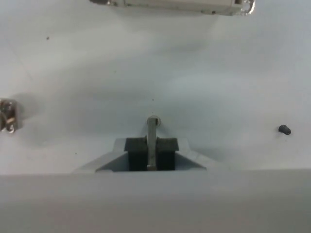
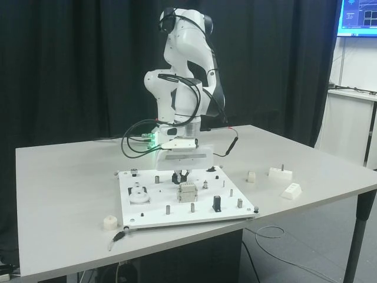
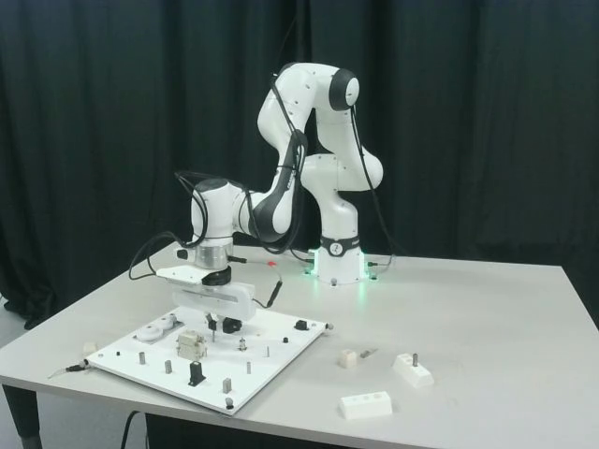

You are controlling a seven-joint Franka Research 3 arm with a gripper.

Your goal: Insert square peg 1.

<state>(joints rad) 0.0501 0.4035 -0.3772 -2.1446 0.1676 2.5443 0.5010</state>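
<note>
My gripper (image 1: pixel 151 151) points down over the middle of the white board (image 1: pixel 218 87). Its two black fingers (image 1: pixel 136 153) are shut on a thin grey square peg (image 1: pixel 152 136), held upright. The peg's tip sits at a small mark on the board's surface; I cannot tell whether it touches. In the first room view the gripper (image 2: pixel 178 175) hangs just behind a grey block (image 2: pixel 187 191) on the board (image 2: pixel 153 217). The second room view shows the gripper (image 3: pixel 213 325) low over the board (image 3: pixel 276 360), with the peg sticking out below it.
Several short pegs, a black bracket (image 2: pixel 217 203) and a round white part (image 2: pixel 139 196) stand on the board. A screw head (image 1: pixel 8 116) and a small black bolt (image 1: pixel 285 129) lie near the peg. White blocks (image 2: pixel 281 172) (image 2: pixel 291 191) sit on the grey table to the right.
</note>
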